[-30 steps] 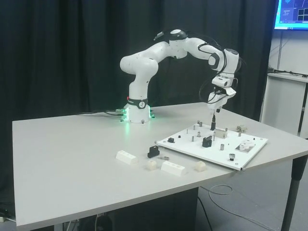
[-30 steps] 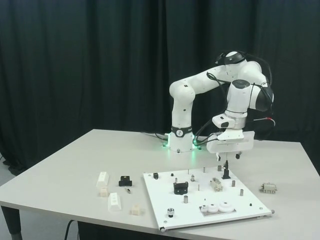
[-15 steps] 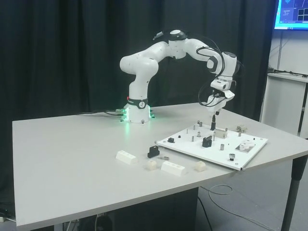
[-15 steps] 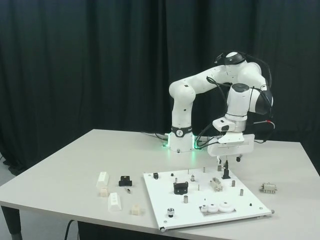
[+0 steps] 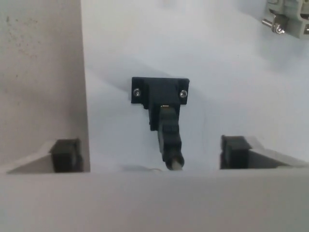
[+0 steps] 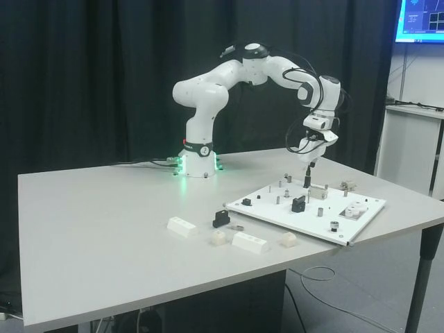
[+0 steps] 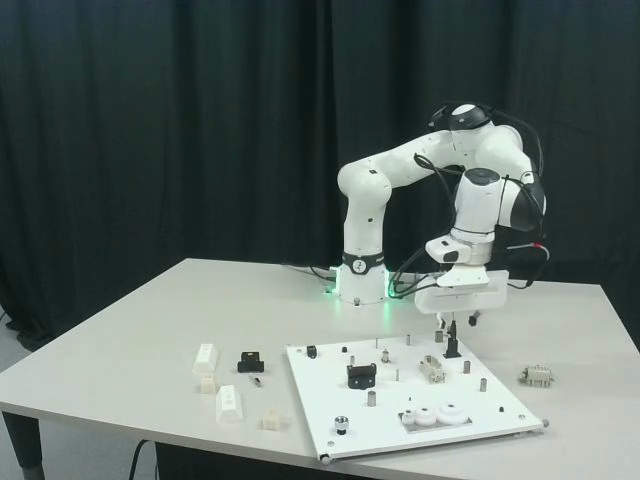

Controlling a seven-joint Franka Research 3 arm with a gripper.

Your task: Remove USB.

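**USB not yet pulled**

Black curtains are seen behind the grey surface in the first room view, with the tool hung above the white board.

From the second room view, nothing is seen lifted.

At the wrist, the USB plug is seen seated in its black socket, between wide-spread fingers. Gripping and pulling remain.

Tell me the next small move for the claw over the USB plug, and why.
Probably a short straight descent. In the wrist view the black USB plug stands in its black socket block, between the open fingertips but untouched. In the second room view the claw hangs above the plug on the white board. Lower, then close.
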